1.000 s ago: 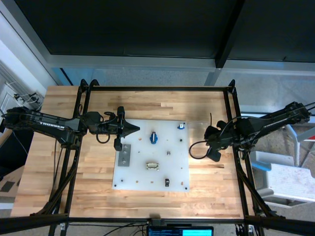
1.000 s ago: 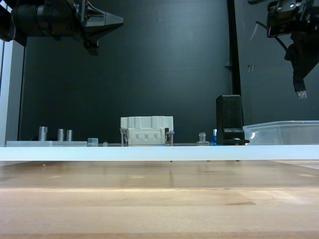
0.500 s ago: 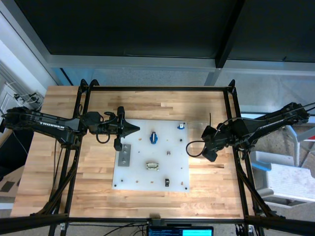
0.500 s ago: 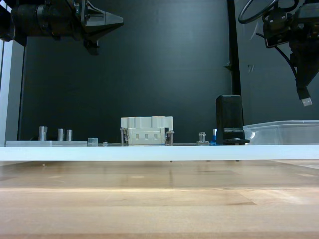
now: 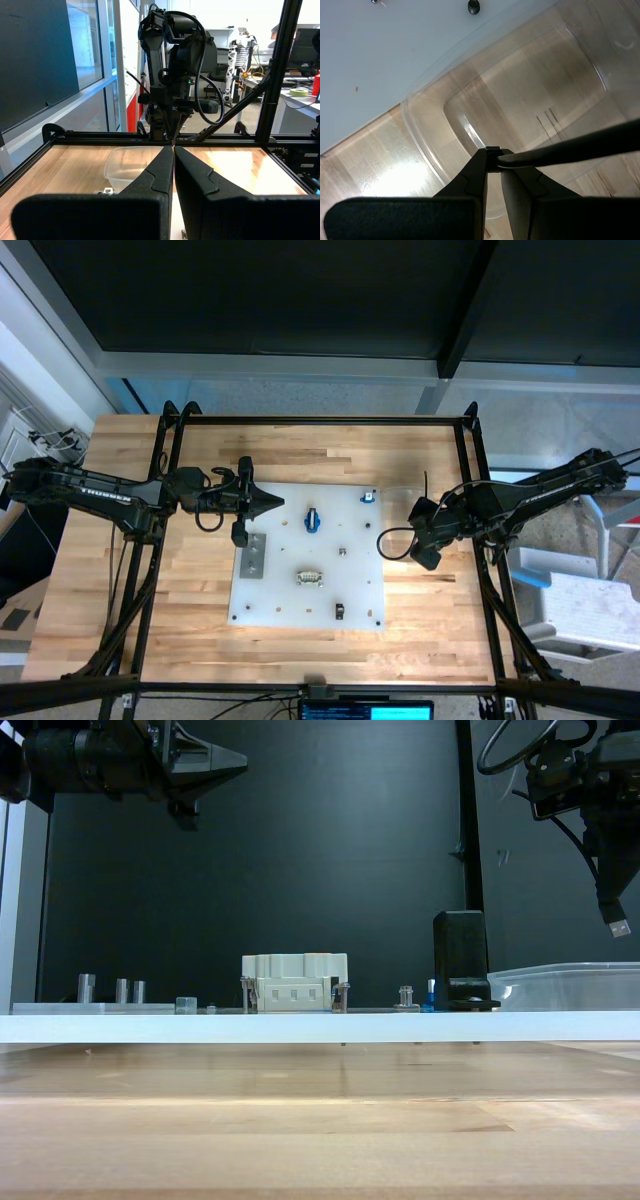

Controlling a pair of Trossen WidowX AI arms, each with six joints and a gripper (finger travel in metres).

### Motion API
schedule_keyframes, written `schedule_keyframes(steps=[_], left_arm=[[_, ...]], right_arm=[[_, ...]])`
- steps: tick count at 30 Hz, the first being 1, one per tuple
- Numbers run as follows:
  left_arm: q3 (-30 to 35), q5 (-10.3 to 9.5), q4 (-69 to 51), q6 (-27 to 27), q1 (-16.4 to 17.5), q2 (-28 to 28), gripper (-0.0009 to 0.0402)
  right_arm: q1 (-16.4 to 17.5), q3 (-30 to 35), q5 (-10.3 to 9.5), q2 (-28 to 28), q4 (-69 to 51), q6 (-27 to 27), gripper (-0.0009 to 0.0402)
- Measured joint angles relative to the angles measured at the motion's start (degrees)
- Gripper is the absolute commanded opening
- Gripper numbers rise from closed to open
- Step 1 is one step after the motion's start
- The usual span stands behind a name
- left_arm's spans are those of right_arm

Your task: Remove the USB connector from the USB hub and place in the container

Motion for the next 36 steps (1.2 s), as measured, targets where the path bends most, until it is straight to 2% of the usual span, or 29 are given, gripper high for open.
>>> schedule_keyframes(steps=[10, 15, 36], left_arm=[[0.0, 0.00, 0.0, 0.0, 0.0, 0.0, 0.0001], [0.0, 0.00, 0.0, 0.0, 0.0, 0.0, 0.0001], [0.0, -0.02, 0.0, 0.0, 0.0, 0.0, 0.0001]], right_arm=[[0.0, 0.0, -0.17, 0.0, -0.1, 0.2, 0.0160], [0.0, 0.0, -0.17, 0.0, -0.1, 0.4, 0.0199], [0.0, 0.0, -0.15, 0.0, -0.1, 0.5, 0.0201]])
